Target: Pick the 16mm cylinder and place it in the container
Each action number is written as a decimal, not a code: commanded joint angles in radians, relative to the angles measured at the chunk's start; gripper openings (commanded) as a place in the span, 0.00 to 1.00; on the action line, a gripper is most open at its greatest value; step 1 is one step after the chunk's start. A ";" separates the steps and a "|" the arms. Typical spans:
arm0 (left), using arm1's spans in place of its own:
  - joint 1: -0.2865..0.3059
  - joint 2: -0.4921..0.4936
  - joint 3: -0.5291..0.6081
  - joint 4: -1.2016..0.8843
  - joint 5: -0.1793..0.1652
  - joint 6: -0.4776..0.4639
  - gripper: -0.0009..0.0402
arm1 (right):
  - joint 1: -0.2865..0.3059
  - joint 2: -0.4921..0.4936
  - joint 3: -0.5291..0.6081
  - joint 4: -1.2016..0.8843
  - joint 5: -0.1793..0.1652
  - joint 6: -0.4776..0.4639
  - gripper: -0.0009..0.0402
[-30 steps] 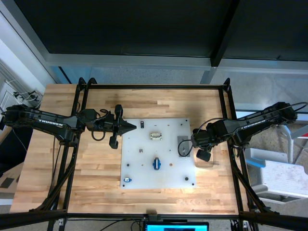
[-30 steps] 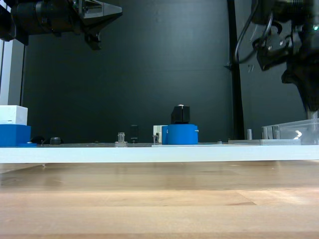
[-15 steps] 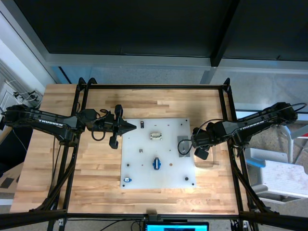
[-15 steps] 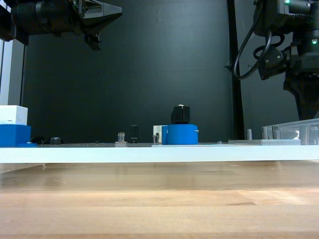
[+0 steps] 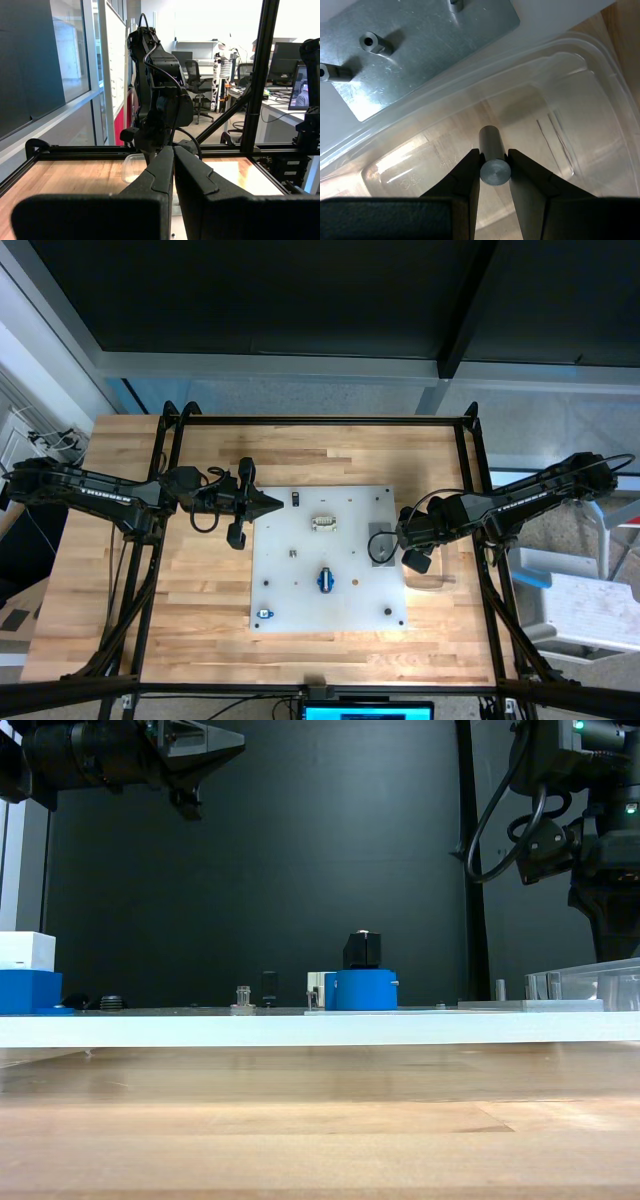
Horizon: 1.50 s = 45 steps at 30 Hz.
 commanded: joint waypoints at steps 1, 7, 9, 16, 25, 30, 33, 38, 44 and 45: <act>0.000 0.000 0.000 0.000 0.000 0.000 0.02 | 0.004 0.001 0.000 0.014 0.001 -0.011 0.08; 0.000 0.000 0.000 0.000 0.000 0.000 0.02 | 0.006 0.001 0.000 0.030 0.001 -0.023 0.16; 0.000 0.000 0.000 0.000 0.000 0.000 0.02 | 0.008 0.001 0.000 0.031 0.002 -0.023 0.20; 0.000 0.000 0.000 0.000 0.000 0.000 0.02 | 0.009 0.001 0.000 0.033 0.002 -0.023 0.30; 0.000 0.000 0.000 0.000 0.000 0.000 0.02 | 0.011 0.001 0.000 0.034 0.000 -0.023 0.34; 0.000 0.000 0.000 0.000 0.000 0.000 0.02 | 0.011 0.001 0.000 0.035 -0.005 -0.021 0.34; 0.000 0.000 0.000 0.000 0.000 0.000 0.02 | 0.011 0.001 0.007 0.034 -0.011 -0.019 0.34; 0.000 0.000 0.000 0.000 0.000 0.000 0.02 | 0.013 0.000 0.043 0.027 -0.010 -0.021 0.34; 0.000 0.000 0.000 0.000 0.000 0.000 0.02 | 0.013 0.000 0.101 -0.038 -0.010 -0.020 0.34; 0.000 0.000 0.000 0.000 0.000 0.000 0.02 | 0.013 0.000 0.111 -0.054 -0.010 -0.020 0.34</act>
